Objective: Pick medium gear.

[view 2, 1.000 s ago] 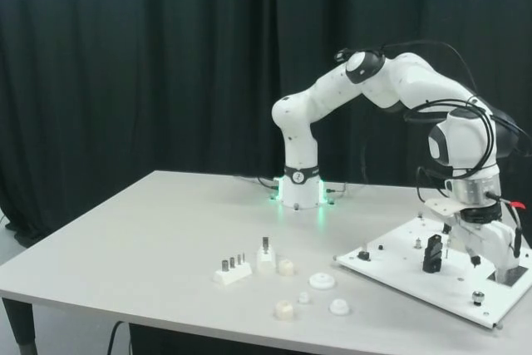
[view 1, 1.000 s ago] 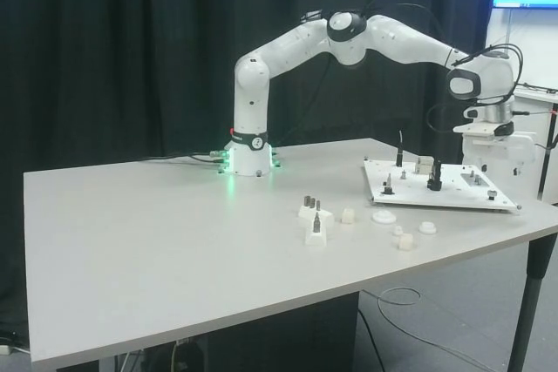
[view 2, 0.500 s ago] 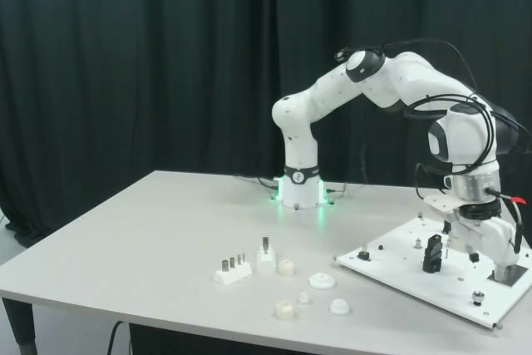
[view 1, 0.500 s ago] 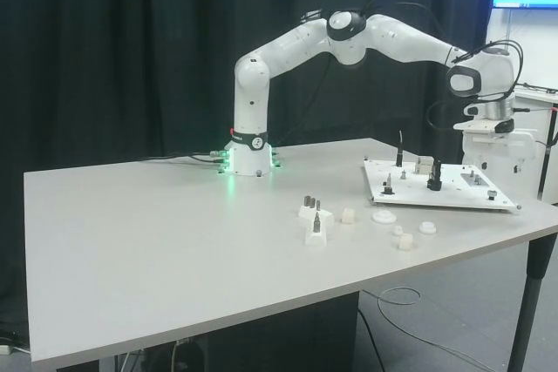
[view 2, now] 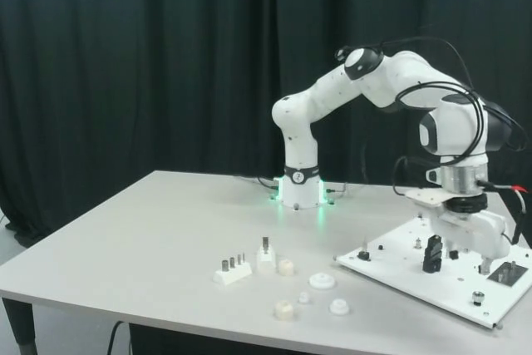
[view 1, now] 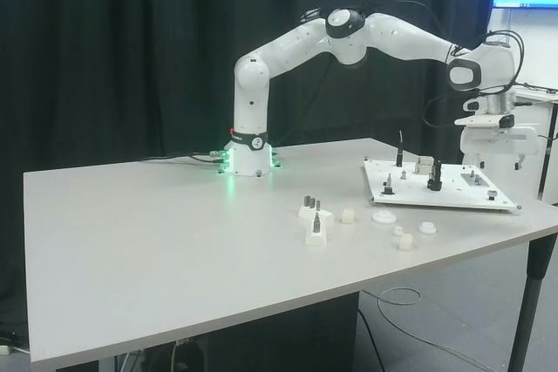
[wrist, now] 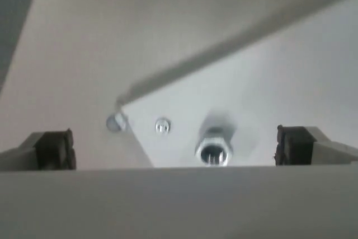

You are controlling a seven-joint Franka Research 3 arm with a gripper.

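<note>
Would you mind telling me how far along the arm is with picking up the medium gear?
Nothing looks done yet. The white gears lie on the grey table beside the white board, untouched. The gripper hangs open and empty above the board's far end; the wrist view shows only the board and a metal nut. Reaching the gears, grasping the medium one and lifting all remain.

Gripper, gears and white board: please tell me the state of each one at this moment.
gripper: open, holding nothing, above the white board.
white board: flat on the grey table, carries small fixtures.
medium gear: lies flat on the table, untouched, far from the gripper.
small gear: lies flat near the table's edge.
arm base: green light on.
</note>
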